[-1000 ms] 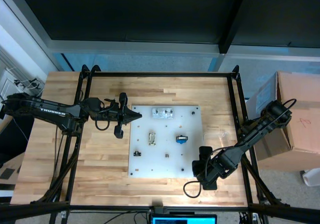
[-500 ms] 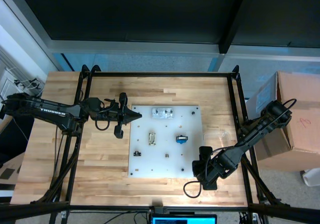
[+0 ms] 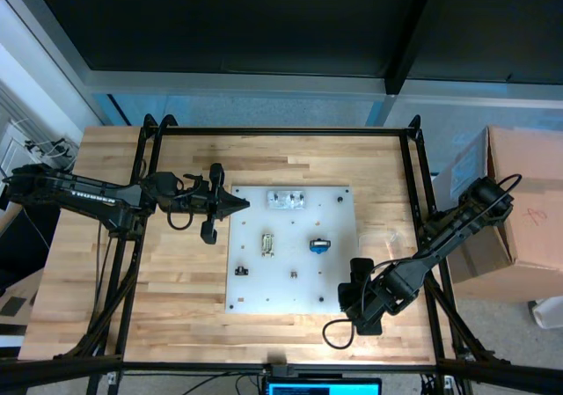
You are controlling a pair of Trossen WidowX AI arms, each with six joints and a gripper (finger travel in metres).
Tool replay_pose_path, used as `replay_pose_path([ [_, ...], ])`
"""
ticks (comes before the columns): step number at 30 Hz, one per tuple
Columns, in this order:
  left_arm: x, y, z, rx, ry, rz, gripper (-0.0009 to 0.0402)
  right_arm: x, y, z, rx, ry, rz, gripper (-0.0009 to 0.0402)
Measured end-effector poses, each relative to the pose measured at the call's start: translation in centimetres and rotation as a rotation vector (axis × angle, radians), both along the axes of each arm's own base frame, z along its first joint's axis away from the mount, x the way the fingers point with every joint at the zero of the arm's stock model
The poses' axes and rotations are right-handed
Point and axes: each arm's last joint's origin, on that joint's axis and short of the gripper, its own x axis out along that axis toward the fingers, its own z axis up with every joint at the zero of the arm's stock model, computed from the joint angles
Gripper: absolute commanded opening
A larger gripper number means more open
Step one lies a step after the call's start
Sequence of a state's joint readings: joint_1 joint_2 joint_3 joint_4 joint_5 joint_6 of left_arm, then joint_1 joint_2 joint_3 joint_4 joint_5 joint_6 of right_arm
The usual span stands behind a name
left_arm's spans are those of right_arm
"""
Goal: Remove the RJ45 connector from the taskboard and place in the container
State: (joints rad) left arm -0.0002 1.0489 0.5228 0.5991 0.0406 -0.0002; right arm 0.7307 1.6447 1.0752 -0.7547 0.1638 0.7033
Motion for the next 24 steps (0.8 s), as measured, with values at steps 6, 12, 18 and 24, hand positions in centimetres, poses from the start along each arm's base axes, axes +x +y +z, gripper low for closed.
replay_pose_path([
  [6, 0.0, 0.0, 0.0, 0.0, 0.0, 0.0, 0.0, -0.1, -0.1, 0.5, 0.011, -0.014, -0.001, 0.0251],
  [12, 0.0, 0.0, 0.0, 0.0, 0.0, 0.0, 0.0, -0.5, -0.4, 1.6, 0.031, -0.035, 0.0, 0.0251],
  [18, 0.0, 0.0, 0.0, 0.0, 0.0, 0.0, 0.0, -0.9, -0.8, 2.8, 0.053, -0.06, 0.0, 0.0251],
  [24, 0.0, 0.0, 0.0, 0.0, 0.0, 0.0, 0.0, -1.2, -1.1, 3.4, 0.061, -0.069, 0.0, 0.0251],
])
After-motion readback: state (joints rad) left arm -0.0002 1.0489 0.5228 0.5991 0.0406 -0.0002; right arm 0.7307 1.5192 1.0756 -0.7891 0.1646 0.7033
